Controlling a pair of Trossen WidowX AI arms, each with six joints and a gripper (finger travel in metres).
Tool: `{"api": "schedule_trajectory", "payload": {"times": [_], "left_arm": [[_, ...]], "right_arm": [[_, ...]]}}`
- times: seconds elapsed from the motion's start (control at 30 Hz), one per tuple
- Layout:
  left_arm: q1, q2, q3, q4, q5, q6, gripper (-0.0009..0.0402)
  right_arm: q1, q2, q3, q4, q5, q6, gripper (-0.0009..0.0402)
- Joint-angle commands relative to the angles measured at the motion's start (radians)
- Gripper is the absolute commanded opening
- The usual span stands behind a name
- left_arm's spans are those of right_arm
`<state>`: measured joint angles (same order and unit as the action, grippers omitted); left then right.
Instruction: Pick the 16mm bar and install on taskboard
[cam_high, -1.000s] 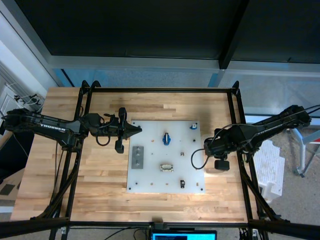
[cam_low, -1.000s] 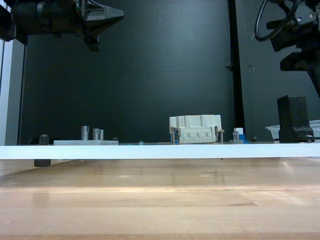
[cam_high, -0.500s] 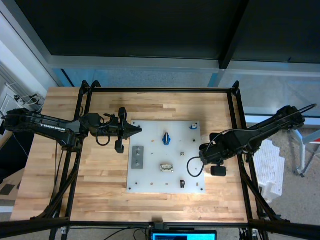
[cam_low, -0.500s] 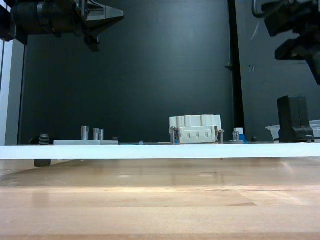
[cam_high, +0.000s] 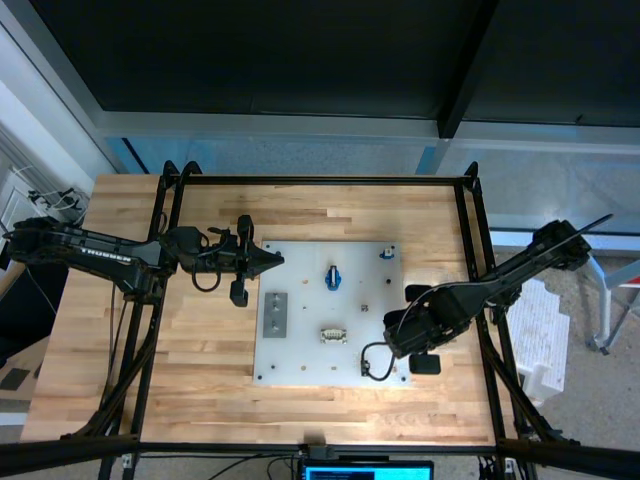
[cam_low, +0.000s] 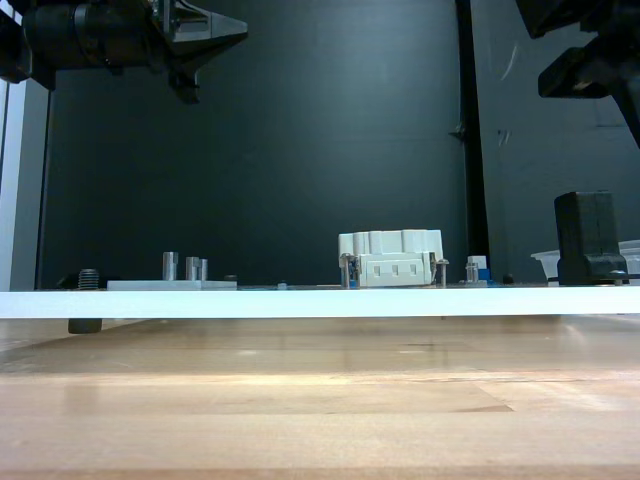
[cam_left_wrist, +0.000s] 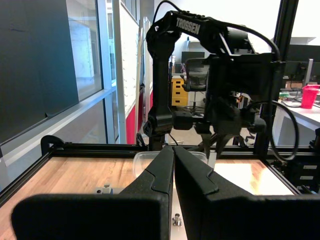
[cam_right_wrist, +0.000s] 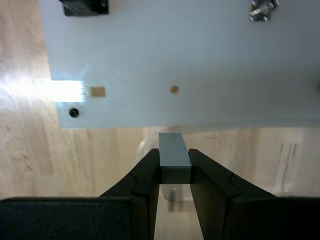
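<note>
The 16mm bar (cam_right_wrist: 175, 157), a short dull-grey piece, is clamped between the fingers of my right gripper (cam_right_wrist: 175, 168). That gripper (cam_high: 394, 344) hangs over the right near corner of the white taskboard (cam_high: 300, 290), whose edge (cam_right_wrist: 200, 60) lies just ahead of the bar. The bar itself is hidden in the high and low views. My left gripper (cam_high: 275, 260) is shut and empty, held high above the board's far left edge (cam_low: 235, 35), with fingertips together (cam_left_wrist: 173, 150).
On the board stand a grey metal block (cam_high: 274, 315), a blue knob (cam_high: 333, 277), a metal connector (cam_high: 334, 335) and a small black part (cam_high: 366, 368). A clear plastic tray (cam_right_wrist: 145, 147) lies on the wood beside the board's right edge, under the right gripper.
The right arm has swung toward the near edge and inward, from beside the board's right edge to its right near corner. The left arm has not moved.
</note>
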<state>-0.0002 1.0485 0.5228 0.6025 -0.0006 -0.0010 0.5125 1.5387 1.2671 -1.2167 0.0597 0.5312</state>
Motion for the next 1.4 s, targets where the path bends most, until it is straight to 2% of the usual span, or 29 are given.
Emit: {"api": "schedule_trajectory", "payload": {"times": [0.03,0.27,0.4,0.53,1.4], "left_arm": [[0.000,0.000,0.000,0.000,0.000,0.000,0.0000],[0.000,0.000,0.000,0.000,0.000,0.000,0.0000],[0.000,0.000,0.000,0.000,0.000,0.000,0.0000],[0.000,0.000,0.000,0.000,0.000,0.000,0.0000],[0.000,0.000,0.000,0.000,0.000,0.000,0.0000]], "right_arm": [[0.023,0.019,0.012,0.024,0.002,0.030,0.0007],[0.058,0.072,0.042,0.033,0.003,0.095,0.0007],[0.071,0.108,0.078,0.028,0.027,0.117,0.0007],[0.084,0.132,0.085,0.039,0.025,0.143,0.0007],[0.116,0.219,0.084,0.125,0.018,0.150,0.0007]]}}
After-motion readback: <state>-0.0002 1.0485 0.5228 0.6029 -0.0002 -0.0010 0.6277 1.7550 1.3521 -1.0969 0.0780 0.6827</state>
